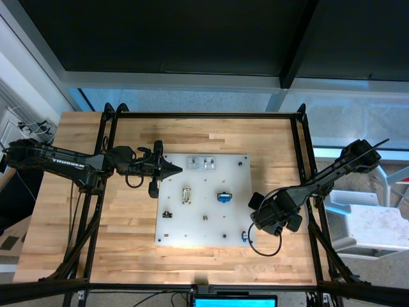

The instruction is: Pick the M12 fastener and fasten on the M12 threads

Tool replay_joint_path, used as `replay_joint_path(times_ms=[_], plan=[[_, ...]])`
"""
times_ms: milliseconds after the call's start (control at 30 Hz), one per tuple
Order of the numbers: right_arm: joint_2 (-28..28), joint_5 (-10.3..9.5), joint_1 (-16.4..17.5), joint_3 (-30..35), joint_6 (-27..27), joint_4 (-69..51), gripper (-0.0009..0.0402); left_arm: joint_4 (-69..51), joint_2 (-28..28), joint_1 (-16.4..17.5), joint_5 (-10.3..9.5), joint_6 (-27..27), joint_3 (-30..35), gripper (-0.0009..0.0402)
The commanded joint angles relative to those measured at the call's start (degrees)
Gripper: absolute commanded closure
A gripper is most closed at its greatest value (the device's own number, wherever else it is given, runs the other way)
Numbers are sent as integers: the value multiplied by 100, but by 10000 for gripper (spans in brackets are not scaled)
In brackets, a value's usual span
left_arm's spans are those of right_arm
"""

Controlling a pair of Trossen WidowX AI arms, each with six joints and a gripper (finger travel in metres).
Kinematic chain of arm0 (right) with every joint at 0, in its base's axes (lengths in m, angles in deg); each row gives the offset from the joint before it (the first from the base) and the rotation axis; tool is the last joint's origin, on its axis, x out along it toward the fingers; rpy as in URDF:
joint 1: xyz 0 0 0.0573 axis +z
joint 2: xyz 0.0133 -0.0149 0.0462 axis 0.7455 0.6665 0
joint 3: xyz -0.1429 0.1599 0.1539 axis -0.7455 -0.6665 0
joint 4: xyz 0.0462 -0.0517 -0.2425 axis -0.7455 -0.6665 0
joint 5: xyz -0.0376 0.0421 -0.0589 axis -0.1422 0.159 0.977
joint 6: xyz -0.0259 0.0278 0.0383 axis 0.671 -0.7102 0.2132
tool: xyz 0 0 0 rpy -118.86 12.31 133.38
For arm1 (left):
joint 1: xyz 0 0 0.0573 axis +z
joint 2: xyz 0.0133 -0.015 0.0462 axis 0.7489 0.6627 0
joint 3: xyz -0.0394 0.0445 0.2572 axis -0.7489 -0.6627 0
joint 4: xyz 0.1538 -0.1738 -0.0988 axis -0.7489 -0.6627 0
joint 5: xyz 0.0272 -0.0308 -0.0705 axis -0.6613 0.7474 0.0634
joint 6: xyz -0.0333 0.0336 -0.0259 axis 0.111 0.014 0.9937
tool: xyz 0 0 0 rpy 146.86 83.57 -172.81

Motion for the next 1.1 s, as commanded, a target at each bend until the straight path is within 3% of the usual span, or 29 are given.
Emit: replay_joint_path(times_ms=[33, 1100], plan=[[0, 9, -11, -122, -4, 157, 203, 2, 2, 0, 2, 0, 0, 393], [245, 15, -127, -887, 22, 1294, 205, 2, 2, 2, 2, 0, 0, 393]])
